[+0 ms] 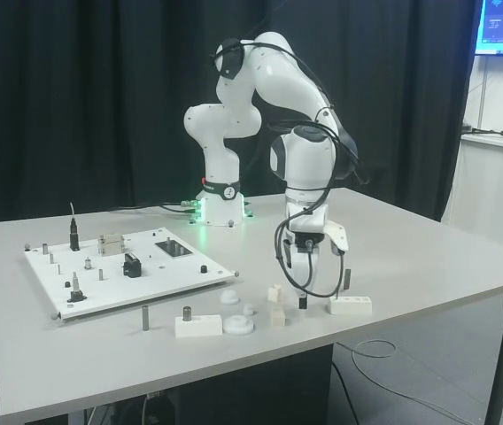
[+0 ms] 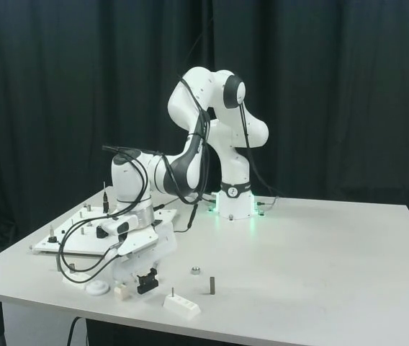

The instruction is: Insert D-SUB.

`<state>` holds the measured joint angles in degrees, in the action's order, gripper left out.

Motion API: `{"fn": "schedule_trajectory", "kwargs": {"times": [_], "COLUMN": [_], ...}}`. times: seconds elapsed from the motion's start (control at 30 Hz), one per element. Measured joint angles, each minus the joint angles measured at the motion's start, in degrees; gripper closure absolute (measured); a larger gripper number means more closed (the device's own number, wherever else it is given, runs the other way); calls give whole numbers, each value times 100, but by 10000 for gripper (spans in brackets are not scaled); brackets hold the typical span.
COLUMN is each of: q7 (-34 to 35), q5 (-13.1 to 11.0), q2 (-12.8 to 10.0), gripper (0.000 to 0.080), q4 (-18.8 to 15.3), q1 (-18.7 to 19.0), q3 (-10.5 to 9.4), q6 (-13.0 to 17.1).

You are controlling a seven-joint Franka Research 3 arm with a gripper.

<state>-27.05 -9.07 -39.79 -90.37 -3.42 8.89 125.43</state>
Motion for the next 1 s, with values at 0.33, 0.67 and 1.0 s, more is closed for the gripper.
{"fn": "schedule_trajectory", "kwargs": {"times": [0.33,0.67,1.0], "q7": [387,721,1240], "q5": [0,0,-10], "q2": [36,84,233], "gripper": [423,423,423], "q4": [1,67,68], "q1": [0,1,0], "q3": [57,240,533], "q6": [-47,-171,-417]}}
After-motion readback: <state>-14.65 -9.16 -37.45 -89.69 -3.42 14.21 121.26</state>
